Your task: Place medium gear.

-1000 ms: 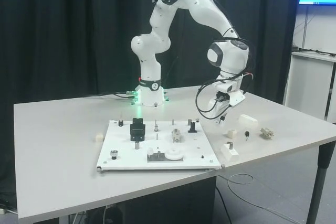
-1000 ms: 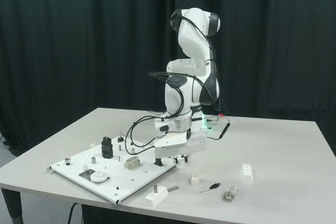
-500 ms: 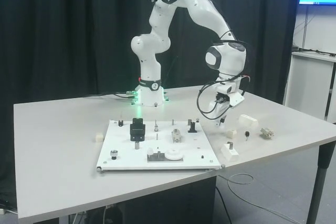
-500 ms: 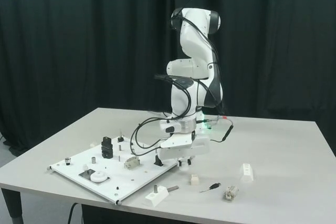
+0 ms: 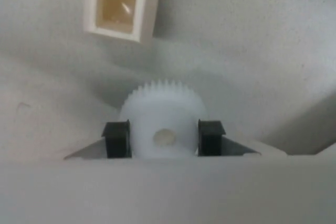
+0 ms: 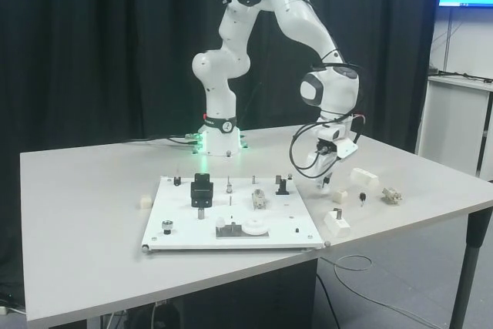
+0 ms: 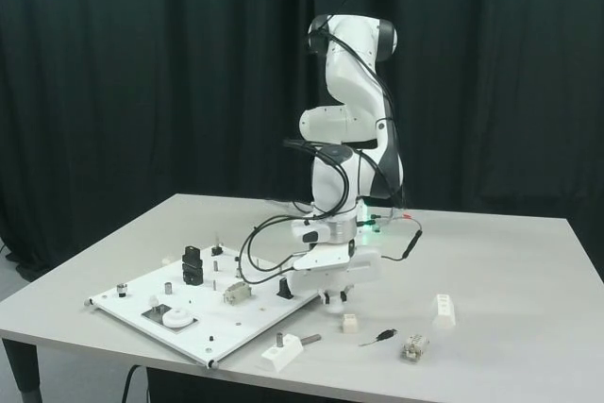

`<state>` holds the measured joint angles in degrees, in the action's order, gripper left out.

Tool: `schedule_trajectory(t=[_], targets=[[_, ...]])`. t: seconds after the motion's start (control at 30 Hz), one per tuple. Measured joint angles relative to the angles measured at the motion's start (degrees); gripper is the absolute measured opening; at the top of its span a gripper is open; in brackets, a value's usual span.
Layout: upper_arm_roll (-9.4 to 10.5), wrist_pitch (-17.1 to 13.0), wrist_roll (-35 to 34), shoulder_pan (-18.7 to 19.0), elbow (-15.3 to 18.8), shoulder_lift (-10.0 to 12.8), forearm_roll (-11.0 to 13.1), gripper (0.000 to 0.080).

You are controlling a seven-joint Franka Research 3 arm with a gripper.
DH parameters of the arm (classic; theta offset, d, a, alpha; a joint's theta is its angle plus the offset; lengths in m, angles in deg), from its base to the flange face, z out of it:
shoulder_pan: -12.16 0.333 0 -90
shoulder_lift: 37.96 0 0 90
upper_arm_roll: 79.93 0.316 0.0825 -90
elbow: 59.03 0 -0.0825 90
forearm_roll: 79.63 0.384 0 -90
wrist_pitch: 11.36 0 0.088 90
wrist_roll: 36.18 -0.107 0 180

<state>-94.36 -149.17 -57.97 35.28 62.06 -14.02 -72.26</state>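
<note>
From both room views my fingertips are too small to read. In the wrist view my fingers point(image 5: 116, 139) are clenched on the medium gear point(image 5: 163, 121), one black pad on each side, teeth facing away from me. A small square hollow block point(image 5: 122, 4) lies on the grey table point(image 5: 252, 51) at about 11 o'clock from the gear. My gripper point(image 6: 324, 180) hangs low, just off the white board point(image 6: 231, 217), about 3 o'clock from it, forearm pointing down.

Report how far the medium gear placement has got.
Done: the gripper is shut on the white medium gear, its black fingers against both sides. In hand: the gear hangs over the grey table, beside the white board, near a small hollow block. Left: carrying it to the board and seating it.
</note>
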Motion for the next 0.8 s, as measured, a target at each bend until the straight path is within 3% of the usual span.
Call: schedule_trajectory(t=[0.37,0.4,0.7,0.73,0.8], targets=[[0.35,-1.4,-0.1,0.0,0.5,0.3,-0.1,0.0275],[0.35,-1.4,-0.2,0.0,0.5,0.3,-0.1,0.0492],[0.47,-1.3,-2.3,0.0,0.5,-0.5,-1.0,0.0492],[0.49,-1.3,-2.6,0.0,0.5,-0.7,-1.2,0.0782],[0.53,-1.1,-3.3,0.0,0.5,-1.2,-1.4,0.0782]])
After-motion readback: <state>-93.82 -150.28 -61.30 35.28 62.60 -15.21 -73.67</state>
